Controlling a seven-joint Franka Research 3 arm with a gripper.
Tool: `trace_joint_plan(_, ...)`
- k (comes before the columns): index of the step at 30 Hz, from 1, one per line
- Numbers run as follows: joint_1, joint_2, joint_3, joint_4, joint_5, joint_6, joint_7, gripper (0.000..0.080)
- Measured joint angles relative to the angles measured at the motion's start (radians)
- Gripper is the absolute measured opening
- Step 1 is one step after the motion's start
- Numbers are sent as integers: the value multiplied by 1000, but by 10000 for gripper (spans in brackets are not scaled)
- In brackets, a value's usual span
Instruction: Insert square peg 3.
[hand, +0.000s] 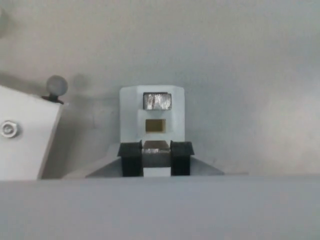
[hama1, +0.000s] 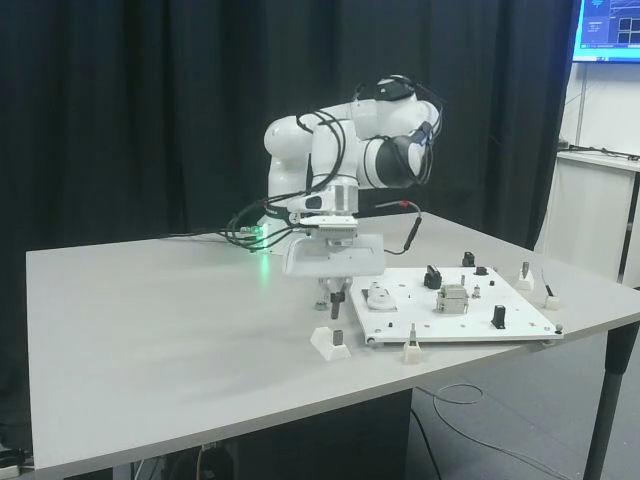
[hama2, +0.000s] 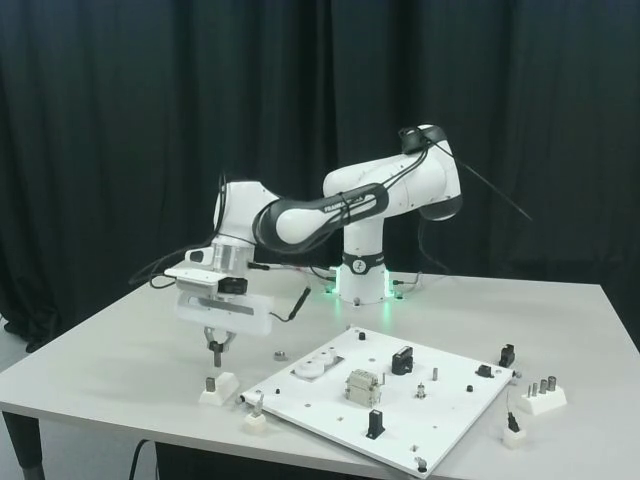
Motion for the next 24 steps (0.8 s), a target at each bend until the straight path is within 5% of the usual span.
trace_joint_plan(24,8,4,-28,0,-15,-24,-1,114)
